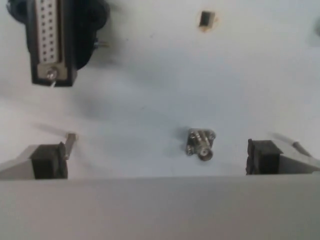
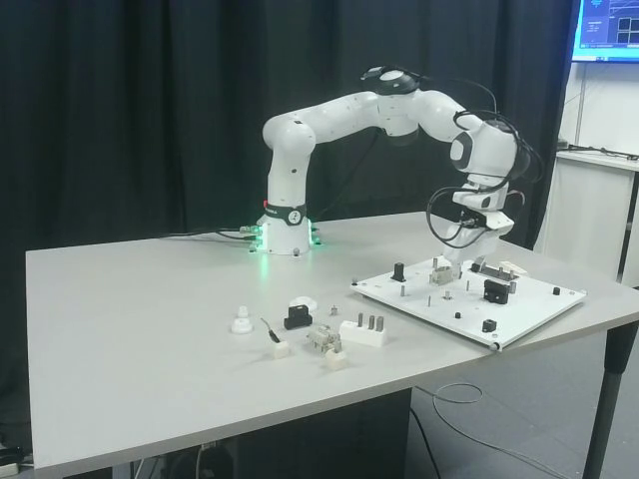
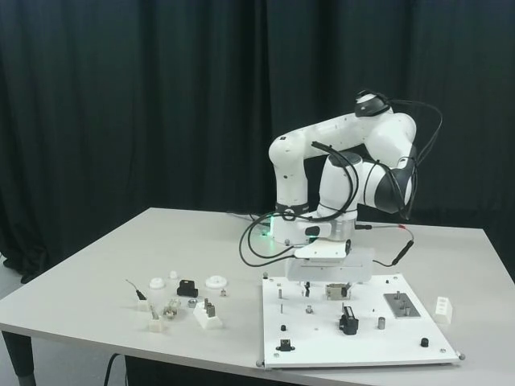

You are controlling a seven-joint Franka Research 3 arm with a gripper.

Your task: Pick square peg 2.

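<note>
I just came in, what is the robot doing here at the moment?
The white robot arm reaches over the white board on the grey table. Its pincer hangs open above the board and holds nothing. Under it are a small metal connector, a black multi-pin connector and a small square peg. More small parts lie loose on the table beside the board. No peg is picked yet.

Room light: even and bright from overhead, black curtains (image 3: pixel 161 104) stayed dark.
Tabletop (image 2: pixel 130 309): soft, faint shadows.
Base: green glow (image 2: pixel 262 238).
Wrist view: my fingers (image 1: pixel 49 161) blurred, board (image 1: pixel 165 85) washed pale.
</note>
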